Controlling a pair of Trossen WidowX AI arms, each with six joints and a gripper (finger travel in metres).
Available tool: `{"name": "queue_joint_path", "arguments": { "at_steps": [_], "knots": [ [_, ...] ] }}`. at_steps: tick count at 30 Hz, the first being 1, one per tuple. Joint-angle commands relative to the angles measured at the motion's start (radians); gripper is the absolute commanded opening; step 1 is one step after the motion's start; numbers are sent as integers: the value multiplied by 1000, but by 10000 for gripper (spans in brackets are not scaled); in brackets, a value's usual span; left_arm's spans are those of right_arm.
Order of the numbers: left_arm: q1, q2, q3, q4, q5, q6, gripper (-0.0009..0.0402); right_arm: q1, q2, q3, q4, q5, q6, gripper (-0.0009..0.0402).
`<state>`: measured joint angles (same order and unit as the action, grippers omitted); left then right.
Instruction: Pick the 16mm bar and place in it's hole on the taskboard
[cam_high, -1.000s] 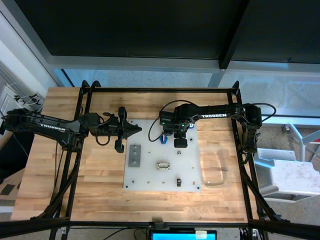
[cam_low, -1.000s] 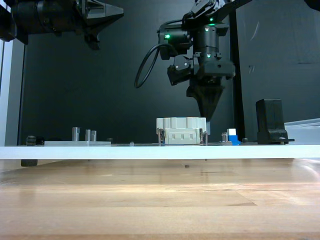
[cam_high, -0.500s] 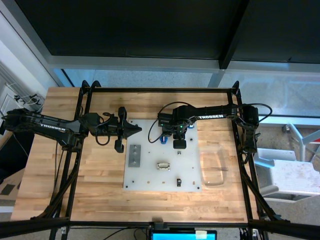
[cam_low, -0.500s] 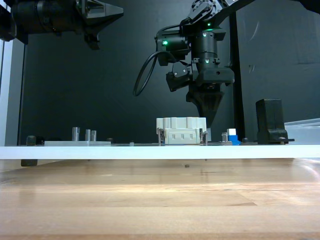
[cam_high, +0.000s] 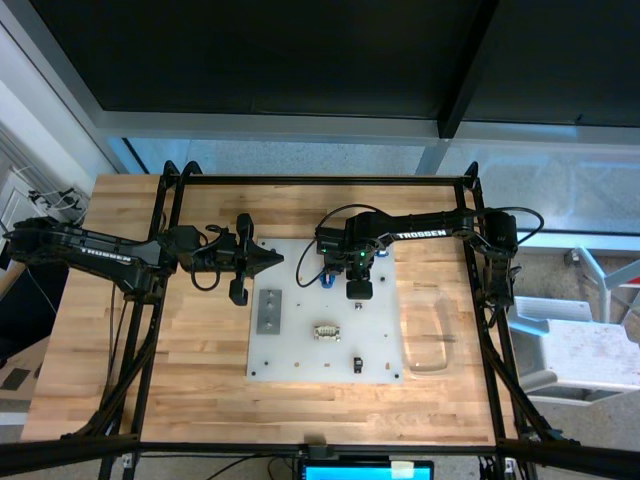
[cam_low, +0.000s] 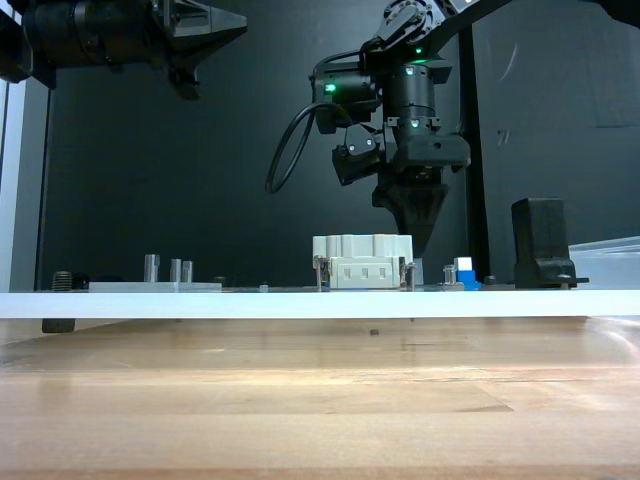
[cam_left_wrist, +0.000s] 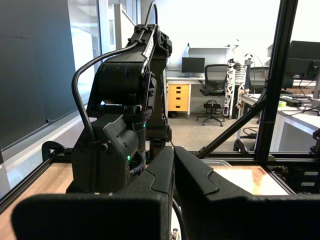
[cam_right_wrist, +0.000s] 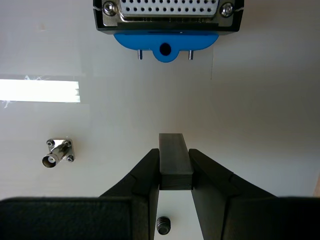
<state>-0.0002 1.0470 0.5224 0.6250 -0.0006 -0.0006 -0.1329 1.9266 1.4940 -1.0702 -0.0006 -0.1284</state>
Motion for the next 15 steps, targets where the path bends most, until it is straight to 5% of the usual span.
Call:
{"name": "queue_joint_path", "arguments": {
  "at_steps": [1,15],
  "knots": [
    [0,0,0,0,0,0,0,0,0,0,-1,0,0,38],
    [0,0,0,0,0,0,0,1,0,0,-1,8,-2,169]
  ]
}}
